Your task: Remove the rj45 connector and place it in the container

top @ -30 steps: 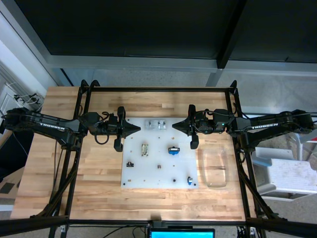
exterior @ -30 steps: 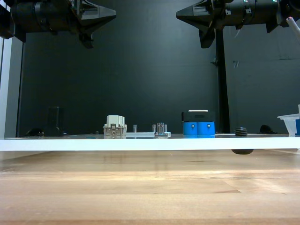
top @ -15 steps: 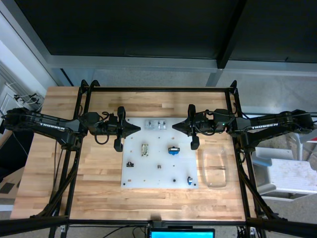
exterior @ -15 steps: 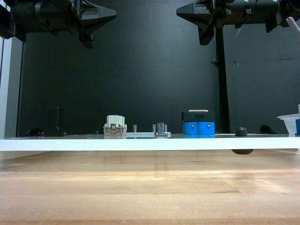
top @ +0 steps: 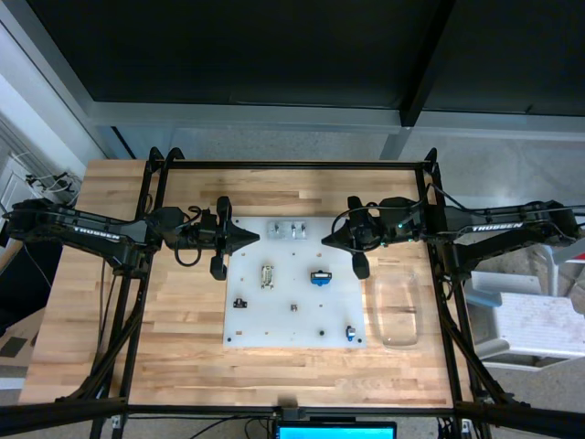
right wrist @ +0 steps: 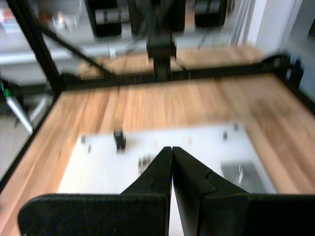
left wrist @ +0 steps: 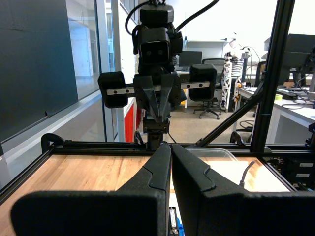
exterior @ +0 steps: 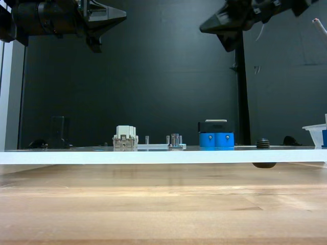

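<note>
Wooden table (top: 183, 357) bears a white board (top: 274, 325); left gripper (top: 257, 237) and right gripper (top: 325, 238) hover above, fingers together.

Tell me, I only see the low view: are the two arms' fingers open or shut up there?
Observer: The left gripper is shut. Its own camera shows the fingers pressed together, high over the far left part of the white board.
Operator: And the other one?
Observer: The right gripper is shut too, tipped down over the board's far right part.
Operator: Where's the tray?
Observer: The container lies flat on the table, just beside the board's right edge.
</note>
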Motion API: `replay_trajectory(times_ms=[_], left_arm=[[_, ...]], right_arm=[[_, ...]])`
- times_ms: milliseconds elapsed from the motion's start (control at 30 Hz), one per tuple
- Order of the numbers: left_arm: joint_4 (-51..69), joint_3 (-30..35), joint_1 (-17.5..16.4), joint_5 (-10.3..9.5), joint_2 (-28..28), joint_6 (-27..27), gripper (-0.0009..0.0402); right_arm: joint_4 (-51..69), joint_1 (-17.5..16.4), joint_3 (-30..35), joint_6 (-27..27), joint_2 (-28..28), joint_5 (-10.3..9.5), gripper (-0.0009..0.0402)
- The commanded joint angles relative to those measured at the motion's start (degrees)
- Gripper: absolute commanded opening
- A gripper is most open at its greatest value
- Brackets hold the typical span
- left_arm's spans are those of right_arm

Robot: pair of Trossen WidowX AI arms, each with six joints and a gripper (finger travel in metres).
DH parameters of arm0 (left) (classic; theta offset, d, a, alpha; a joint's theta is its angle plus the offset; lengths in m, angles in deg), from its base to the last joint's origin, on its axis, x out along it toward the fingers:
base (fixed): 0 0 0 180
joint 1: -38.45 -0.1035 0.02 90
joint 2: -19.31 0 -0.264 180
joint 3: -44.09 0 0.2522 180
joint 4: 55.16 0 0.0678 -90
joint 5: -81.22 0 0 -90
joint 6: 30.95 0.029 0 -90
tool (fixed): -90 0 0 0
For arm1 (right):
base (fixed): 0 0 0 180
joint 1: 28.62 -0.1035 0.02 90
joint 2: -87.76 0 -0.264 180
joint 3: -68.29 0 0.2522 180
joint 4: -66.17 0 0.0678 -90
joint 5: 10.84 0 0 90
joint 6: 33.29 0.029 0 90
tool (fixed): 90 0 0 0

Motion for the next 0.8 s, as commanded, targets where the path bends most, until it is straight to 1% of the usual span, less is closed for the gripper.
replay_trajectory(times_ms=[33,133,233,367,467,600,800], left_arm=[[0.0,0.0,0.0,0.0,0.0,0.0,0.0001],[0.0,0.0,0.0,0.0,0.0,0.0,0.0001],[0.0,0.0,0.0,0.0,0.0,0.0,0.0001],[0.0,0.0,0.0,0.0,0.0,0.0,0.0001],[0.0,0.0,0.0,0.0,0.0,0.0,0.0001],[0.0,0.0,0.0,0.0,0.0,0.0,0.0001],[0.0,0.0,0.0,0.0,0.0,0.0,0.0001]], right_arm=[[10.2,-1.3,3.6,0.2,0.2,1.92,0.0],[18.6,-2.6,6.8,0.1,0.7,2.73,0.0],[25.7,-4.1,9.8,0.3,1.5,2.93,0.0],[33.3,-6.3,13.0,1.8,3.2,3.23,0.0],[38.2,-9.0,15.3,3.3,4.3,5.75,0.0],[44.2,-12.2,18.5,6.3,6.4,6.82,0.0],[51.7,-17.9,22.9,10.8,10.9,8.94,0.0]])
